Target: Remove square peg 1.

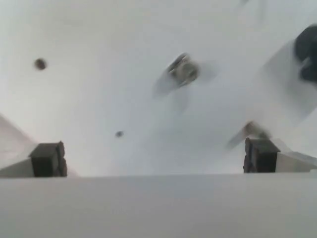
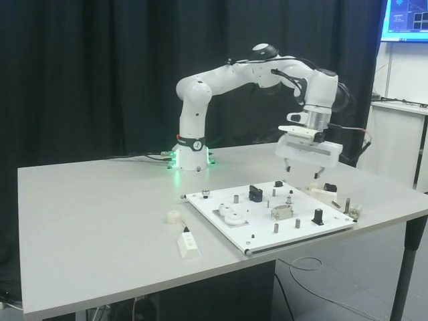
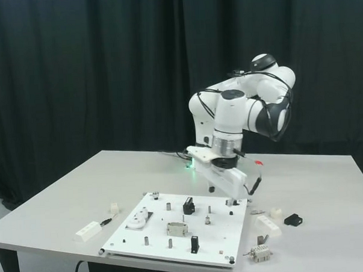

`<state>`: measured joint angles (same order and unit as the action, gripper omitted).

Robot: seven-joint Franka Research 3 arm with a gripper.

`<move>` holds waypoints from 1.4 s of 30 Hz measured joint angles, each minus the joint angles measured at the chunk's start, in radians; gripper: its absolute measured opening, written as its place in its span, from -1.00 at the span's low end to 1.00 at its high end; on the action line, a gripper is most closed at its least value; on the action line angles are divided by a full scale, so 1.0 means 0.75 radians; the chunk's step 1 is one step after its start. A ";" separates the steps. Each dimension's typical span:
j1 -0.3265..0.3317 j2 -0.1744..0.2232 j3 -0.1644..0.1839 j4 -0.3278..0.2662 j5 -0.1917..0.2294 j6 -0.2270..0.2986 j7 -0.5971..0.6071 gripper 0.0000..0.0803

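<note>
Gripper [image 1: 153, 158] hangs w/ fingers [image 1: 48, 159] wide apart, holding nothing, above the board's [image 2: 221, 224] far corner. Can't tell which is square peg 1; pick the wrong post [image 1: 184, 71] and you'll pull the wrong part.

A black curtain [image 2: 100, 73] hangs across the far side of the room behind the grey worktop [image 2: 87, 200]. At far right stand a white cabinet [image 2: 394, 137] and a lit screen [image 2: 406, 20].

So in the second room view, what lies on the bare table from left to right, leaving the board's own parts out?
White block with cable → small white piece → white board → grey connector → white block → small black part.
</note>
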<state>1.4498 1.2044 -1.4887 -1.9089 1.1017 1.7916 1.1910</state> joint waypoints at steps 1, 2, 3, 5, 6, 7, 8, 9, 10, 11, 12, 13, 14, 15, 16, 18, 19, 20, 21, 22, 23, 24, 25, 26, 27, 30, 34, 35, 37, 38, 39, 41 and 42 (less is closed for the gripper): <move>-0.001 0.000 -0.005 -0.013 0.000 0.000 -0.033 0.99; -0.001 0.000 -0.010 -0.024 0.000 0.000 -0.066 0.99; -0.001 0.000 -0.015 -0.036 0.000 0.000 -0.099 0.99; -0.002 0.000 -0.025 -0.059 0.001 0.000 -0.172 0.99; -0.002 0.000 -0.031 -0.070 0.001 0.000 -0.209 0.99; -0.003 0.000 -0.035 -0.080 0.001 0.000 -0.244 0.99; -0.004 0.000 -0.041 -0.092 0.003 0.001 -0.286 0.99; -0.005 0.000 -0.047 -0.103 0.004 0.002 -0.315 0.99; -0.006 0.000 -0.052 -0.113 0.006 0.004 -0.335 0.99; -0.007 0.000 -0.058 -0.124 0.008 0.008 -0.346 0.99; -0.008 0.000 -0.063 -0.134 0.009 0.012 -0.355 0.99; -0.009 0.000 -0.068 -0.144 0.010 0.017 -0.366 0.99; -0.010 0.000 -0.071 -0.153 0.011 0.023 -0.381 0.99; -0.010 0.000 -0.075 -0.163 0.012 0.031 -0.398 0.99; -0.011 0.000 -0.078 -0.172 0.015 0.039 -0.418 0.99; -0.014 0.000 -0.085 -0.189 0.020 0.049 -0.456 0.99; -0.015 0.000 -0.088 -0.198 0.025 0.056 -0.476 0.99; -0.017 0.000 -0.090 -0.205 0.029 0.062 -0.495 0.99; -0.019 0.000 -0.092 -0.213 0.032 0.067 -0.519 0.99; -0.021 0.000 -0.094 -0.219 0.034 0.072 -0.555 0.99; -0.024 0.000 -0.096 -0.225 0.036 0.076 -0.599 0.99; -0.026 0.000 -0.097 -0.230 0.038 0.080 -0.646 0.99; -0.029 0.000 -0.099 -0.235 0.042 0.084 -0.690 0.99; -0.031 0.000 -0.100 -0.240 0.046 0.086 -0.731 0.99; -0.035 0.000 -0.101 -0.244 0.051 0.088 -0.766 0.99; -0.046 0.000 -0.103 -0.250 0.068 0.089 -0.863 0.99; -0.063 0.000 -0.103 -0.251 0.082 0.089 -0.956 0.99; -0.066 0.000 -0.103 -0.250 0.084 0.090 -0.982 0.99; -0.072 0.000 -0.103 -0.250 0.088 0.090 -1.043 0.99; -0.074 0.000 -0.103 -0.250 0.089 0.090 -1.068 0.99; -0.077 0.000 -0.103 -0.250 0.090 0.090 -1.094 0.99; -0.081 0.000 -0.103 -0.251 0.092 0.090 -1.133 0.99; -0.083 0.000 -0.103 -0.251 0.093 0.090 -1.150 0.99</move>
<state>1.3879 1.2044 -1.5663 -2.0968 1.1712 1.8593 0.3289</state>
